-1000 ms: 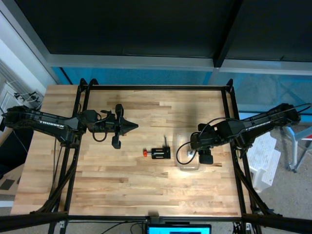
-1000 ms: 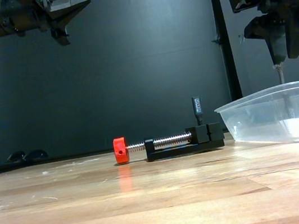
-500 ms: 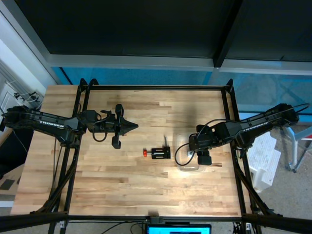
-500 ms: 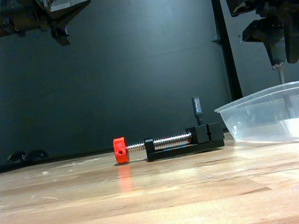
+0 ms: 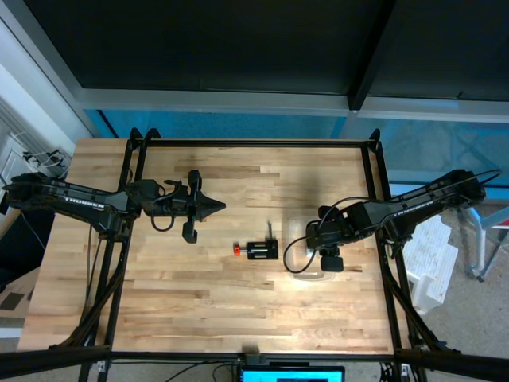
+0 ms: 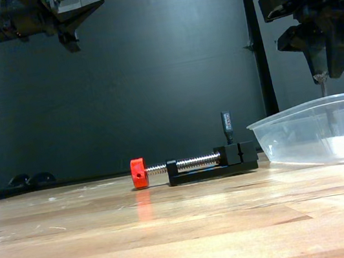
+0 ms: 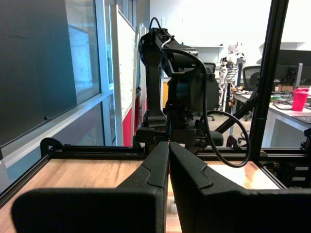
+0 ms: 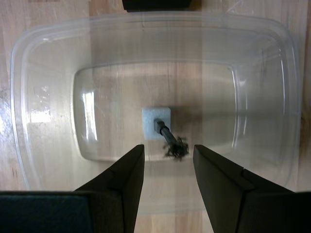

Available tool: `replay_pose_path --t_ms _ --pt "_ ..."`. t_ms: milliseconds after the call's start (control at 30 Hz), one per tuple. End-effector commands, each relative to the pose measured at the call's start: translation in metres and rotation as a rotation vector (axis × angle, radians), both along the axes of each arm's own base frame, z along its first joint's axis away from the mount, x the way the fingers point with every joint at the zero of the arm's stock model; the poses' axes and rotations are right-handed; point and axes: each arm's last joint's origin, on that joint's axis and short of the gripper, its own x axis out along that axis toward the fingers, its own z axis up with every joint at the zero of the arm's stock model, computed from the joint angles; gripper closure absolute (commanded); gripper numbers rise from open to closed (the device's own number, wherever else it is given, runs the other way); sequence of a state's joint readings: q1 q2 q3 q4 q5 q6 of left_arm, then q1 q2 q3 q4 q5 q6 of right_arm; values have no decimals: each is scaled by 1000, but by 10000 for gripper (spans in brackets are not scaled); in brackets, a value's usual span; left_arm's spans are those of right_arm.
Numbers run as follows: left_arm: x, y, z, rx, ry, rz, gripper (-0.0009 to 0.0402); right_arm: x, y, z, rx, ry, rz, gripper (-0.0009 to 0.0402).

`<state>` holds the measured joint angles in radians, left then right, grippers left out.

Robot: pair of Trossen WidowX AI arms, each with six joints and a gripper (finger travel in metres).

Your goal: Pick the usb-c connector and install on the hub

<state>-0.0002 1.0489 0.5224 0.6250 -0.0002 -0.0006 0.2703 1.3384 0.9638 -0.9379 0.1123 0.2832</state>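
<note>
Usb-c connector (image 8: 163, 129), one tiny dark grey stem, stands upright in the single clear plastic tray (image 8: 43, 73). Right pincer (image 8: 167, 146) gapes just above it; left pincer (image 7: 168, 143), closed, hangs well left of the tray.

A pale wooden tabletop (image 5: 207, 294) sits inside a black metal frame (image 5: 254, 143). At 12 o'clock stands a dark panel (image 5: 207, 44), and at 3 o'clock lies grey floor (image 5: 469, 318). Beyond are tall windows (image 7: 82, 58), a whiteboard (image 7: 124, 73) and a desk (image 7: 286, 110), brightly lit.
</note>
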Motion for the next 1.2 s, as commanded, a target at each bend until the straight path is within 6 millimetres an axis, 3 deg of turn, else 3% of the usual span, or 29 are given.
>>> replay_pose_path --t_ms 33,600,1200 --pt "0 0 0 0 -1 0 393 3 1 -2 2 -4 1 255" --pt "0 0 0 0 -1 0 393 15 7 -14 13 -3 -5 256" --pt "0 0 0 0 -1 0 393 16 9 -17 11 -13 -9 255"
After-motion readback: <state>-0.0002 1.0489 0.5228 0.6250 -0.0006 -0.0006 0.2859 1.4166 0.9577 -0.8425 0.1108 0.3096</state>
